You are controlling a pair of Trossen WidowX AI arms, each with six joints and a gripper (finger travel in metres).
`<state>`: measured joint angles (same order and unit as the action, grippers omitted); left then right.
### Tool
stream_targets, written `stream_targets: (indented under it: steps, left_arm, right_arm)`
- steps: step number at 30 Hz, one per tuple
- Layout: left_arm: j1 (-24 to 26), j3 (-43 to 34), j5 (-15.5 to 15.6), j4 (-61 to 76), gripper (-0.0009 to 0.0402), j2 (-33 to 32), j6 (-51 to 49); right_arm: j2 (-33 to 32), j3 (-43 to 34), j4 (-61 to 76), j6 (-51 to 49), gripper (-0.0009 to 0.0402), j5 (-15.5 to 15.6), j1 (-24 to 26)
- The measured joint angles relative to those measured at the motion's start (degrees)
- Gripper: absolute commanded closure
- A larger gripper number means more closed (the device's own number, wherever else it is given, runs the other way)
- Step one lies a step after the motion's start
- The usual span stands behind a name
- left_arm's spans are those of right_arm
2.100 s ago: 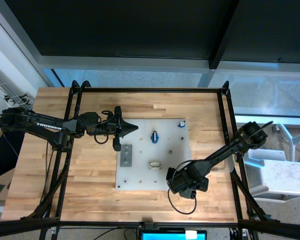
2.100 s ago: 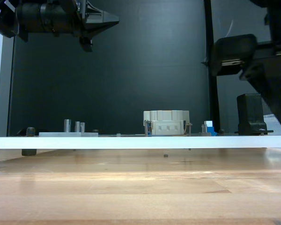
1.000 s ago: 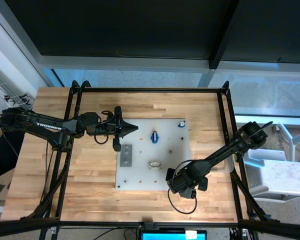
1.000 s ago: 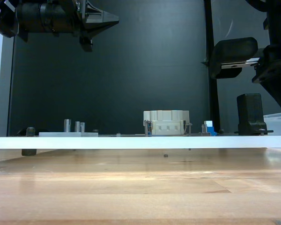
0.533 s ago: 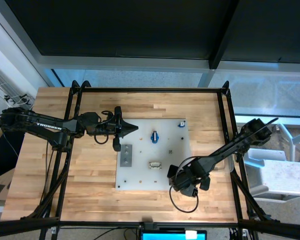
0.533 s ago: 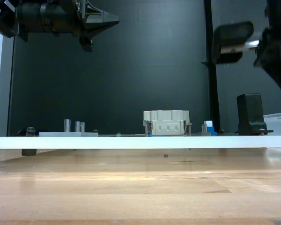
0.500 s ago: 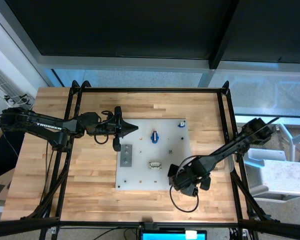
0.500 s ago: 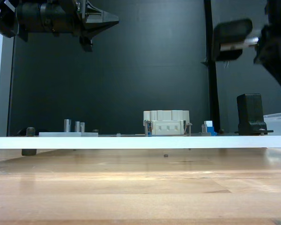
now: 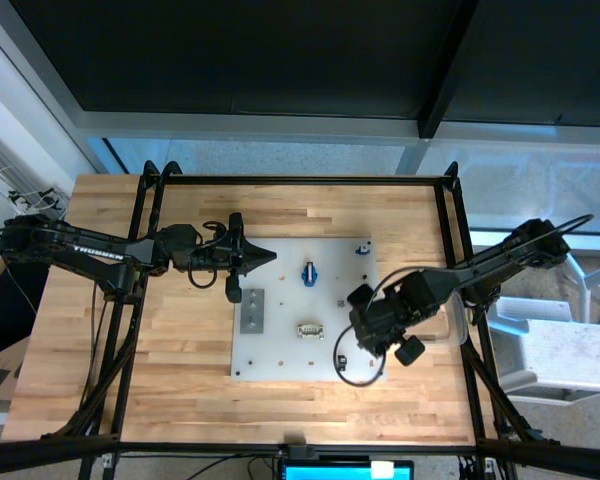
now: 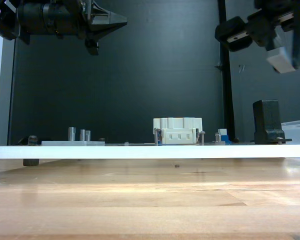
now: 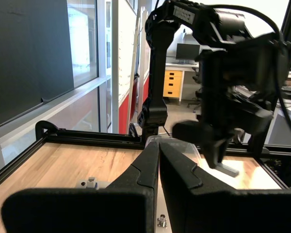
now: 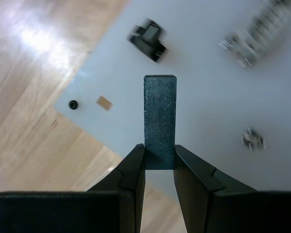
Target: Pick the 16mm bar and place in it's hole on the taskboard
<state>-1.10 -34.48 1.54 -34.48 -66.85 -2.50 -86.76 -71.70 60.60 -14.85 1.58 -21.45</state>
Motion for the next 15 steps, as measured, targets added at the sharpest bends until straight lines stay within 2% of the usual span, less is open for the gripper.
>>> stream_targets:
  steps: [11, 15]
  left_arm:
    - [0.0, 0.0, 0.0, -0.8, 0.0393, 0.0, -0.1]
    - [0.0, 0.0, -1.4, -1.0, 0.0393, 0.0, -0.5]
  right_arm:
    - [0.5, -10.0, 6.6, 12.5, 0.0389, 0.0, 9.0]
    - [0.5, -13.4, 6.6, 14.8, 0.0389, 0.0, 12.7]
